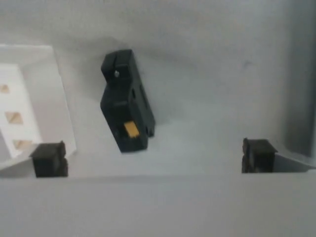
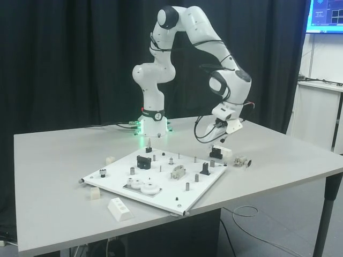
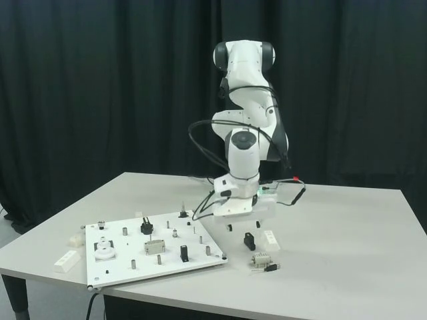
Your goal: Remove round peg 2.
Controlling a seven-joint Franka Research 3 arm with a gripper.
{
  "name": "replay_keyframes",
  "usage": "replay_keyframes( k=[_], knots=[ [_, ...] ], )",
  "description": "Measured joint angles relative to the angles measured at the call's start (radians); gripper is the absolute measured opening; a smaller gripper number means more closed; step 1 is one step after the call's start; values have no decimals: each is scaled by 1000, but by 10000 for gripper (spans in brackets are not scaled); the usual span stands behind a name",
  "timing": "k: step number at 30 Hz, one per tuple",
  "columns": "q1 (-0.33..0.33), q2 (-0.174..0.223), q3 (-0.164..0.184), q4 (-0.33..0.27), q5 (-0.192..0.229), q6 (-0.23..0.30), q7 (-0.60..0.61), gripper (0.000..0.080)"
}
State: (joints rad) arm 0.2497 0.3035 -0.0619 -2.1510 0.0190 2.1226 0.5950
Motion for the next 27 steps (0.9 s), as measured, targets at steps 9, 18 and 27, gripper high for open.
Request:
replay_keyframes(
  k=[9, 18, 27],
  knots=[
    [0, -38, 0, 72, -41, -117, 22, 794],
    [0, -52, 0, 105, -65, -157, 30, 800],
    [0, -53, 0, 112, -78, -162, 30, 800]
  ],
)
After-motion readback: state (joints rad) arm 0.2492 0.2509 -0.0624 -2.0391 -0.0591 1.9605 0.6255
